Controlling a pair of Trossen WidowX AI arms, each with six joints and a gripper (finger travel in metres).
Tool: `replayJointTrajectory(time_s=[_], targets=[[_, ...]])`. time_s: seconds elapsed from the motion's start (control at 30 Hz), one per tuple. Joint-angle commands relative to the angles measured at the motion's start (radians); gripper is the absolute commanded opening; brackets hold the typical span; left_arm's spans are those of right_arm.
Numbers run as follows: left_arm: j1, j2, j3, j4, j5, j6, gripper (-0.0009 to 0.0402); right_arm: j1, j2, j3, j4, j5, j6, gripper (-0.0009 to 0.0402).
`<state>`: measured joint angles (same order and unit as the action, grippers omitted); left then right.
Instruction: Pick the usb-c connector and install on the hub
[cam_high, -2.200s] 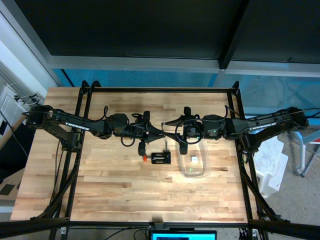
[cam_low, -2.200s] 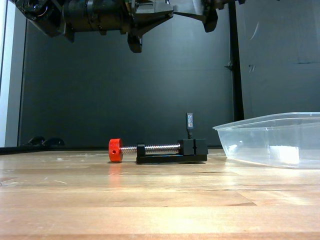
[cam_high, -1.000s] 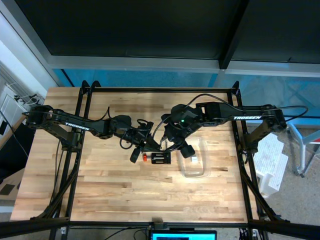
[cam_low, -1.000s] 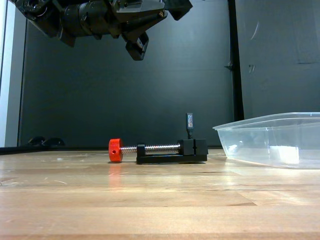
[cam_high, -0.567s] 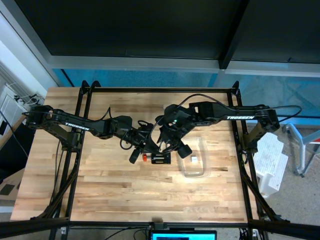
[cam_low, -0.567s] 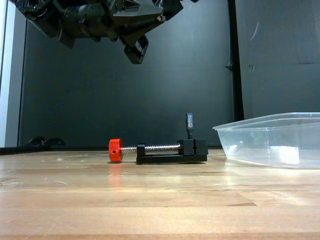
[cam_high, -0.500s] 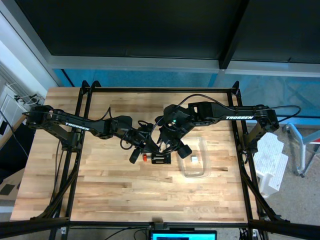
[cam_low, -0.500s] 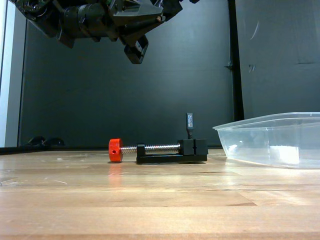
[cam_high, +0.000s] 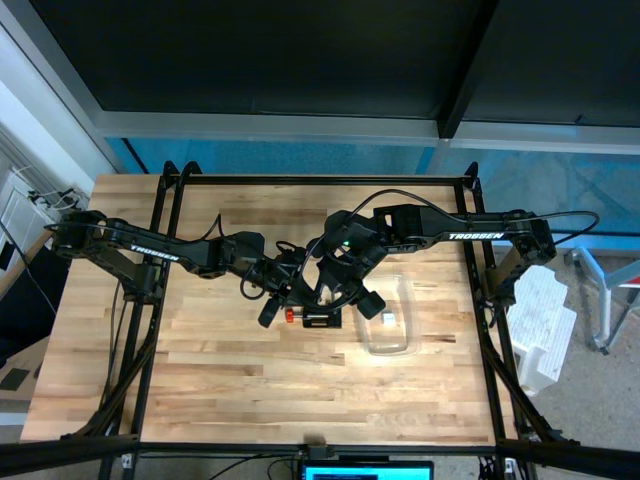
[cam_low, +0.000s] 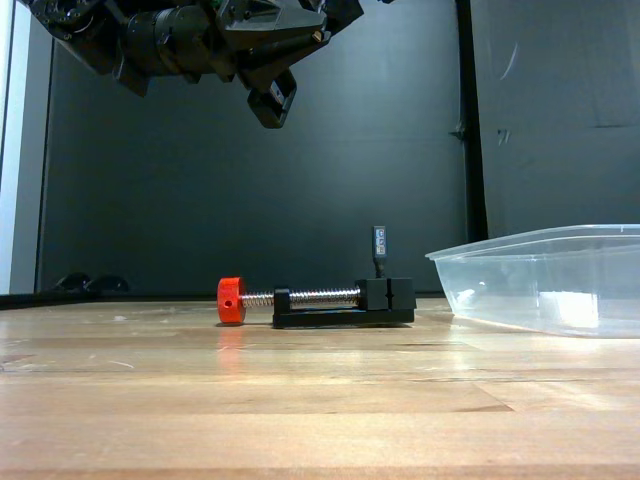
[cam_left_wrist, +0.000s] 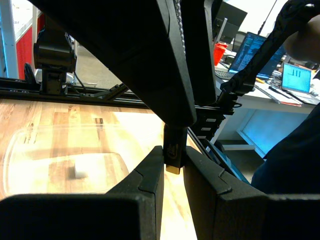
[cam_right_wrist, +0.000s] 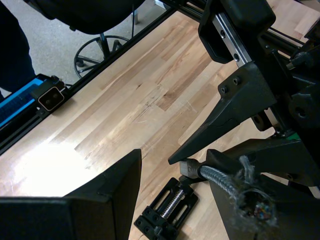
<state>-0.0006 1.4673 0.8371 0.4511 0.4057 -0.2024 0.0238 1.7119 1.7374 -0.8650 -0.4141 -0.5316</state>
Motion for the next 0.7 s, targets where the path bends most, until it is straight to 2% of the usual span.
replayJointTrajectory(time_s=[0.03,0.47,0.7], targets=[[0.000,0.000,0.001,0.001,-0.002,-0.004,0.0008,0.000,0.000,-0.002,-0.001,-0.001,-0.013,0.0154],[0.000,0.000,0.001,0.002,-0.001,-0.022,0.0008,0.000,0.000,-0.002,0.005,0.003,-0.027,0.0088],[0.000,0.000,0.001,0.002,-0.002,-0.021,0.0008,0.000,0.000,-0.002,0.008,0.004,-0.028,0.0032]])
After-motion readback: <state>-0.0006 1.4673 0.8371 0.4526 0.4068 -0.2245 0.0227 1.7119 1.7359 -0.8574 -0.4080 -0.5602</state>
